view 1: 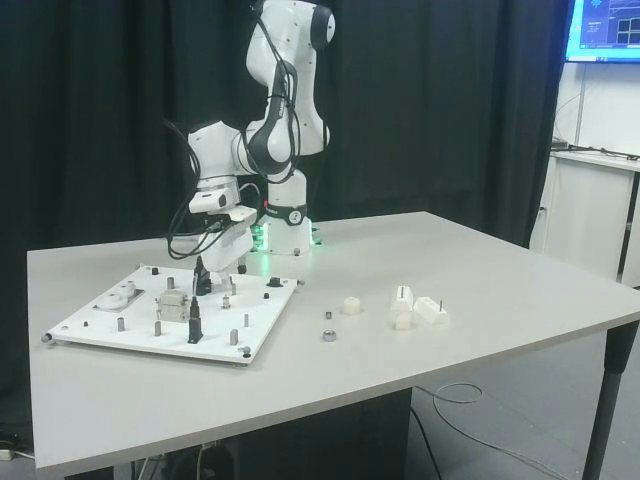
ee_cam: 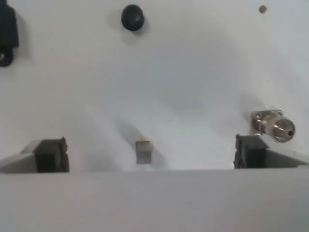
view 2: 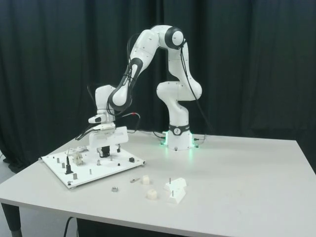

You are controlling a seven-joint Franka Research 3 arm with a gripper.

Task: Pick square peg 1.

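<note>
A small grey square peg stands upright on the white board. My gripper is open, with one black fingertip on each side of the peg and well apart from it. The peg sits about midway between the two pads. In the first room view the gripper hangs low over the middle of the board, pointing down. The second room view shows the gripper just above the board. The peg itself is too small to pick out in either room view.
On the board near the peg are a black round knob, a metal connector and a black part. Other pegs and a black upright part stand on the board. White blocks, a white cylinder and a nut lie on the table.
</note>
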